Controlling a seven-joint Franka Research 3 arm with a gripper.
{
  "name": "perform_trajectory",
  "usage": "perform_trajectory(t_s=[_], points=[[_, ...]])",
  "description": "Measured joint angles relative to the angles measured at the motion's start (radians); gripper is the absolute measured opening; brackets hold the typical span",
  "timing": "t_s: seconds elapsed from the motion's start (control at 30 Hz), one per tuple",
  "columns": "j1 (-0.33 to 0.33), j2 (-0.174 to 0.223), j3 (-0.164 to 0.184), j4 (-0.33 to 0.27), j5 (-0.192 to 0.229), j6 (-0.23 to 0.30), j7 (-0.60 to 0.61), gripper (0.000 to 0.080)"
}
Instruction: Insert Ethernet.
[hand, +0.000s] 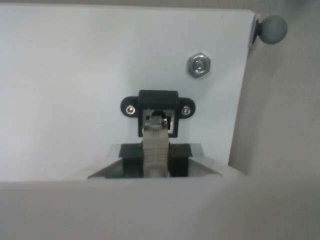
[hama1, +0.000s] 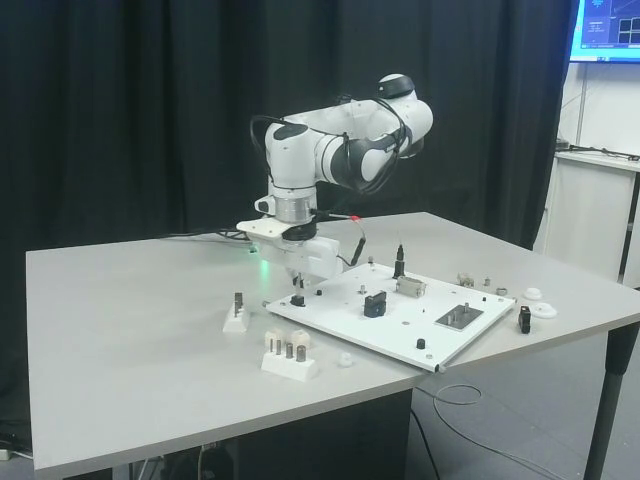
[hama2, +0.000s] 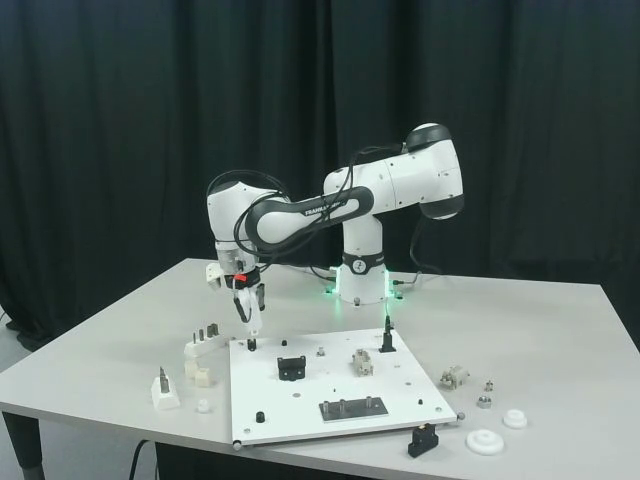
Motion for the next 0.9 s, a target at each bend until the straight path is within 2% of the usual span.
perform_trajectory(t_s=[0.9], points=[[-0.006,0.000,0.004,0.004,0.000,-0.003,-0.010,0.0100]])
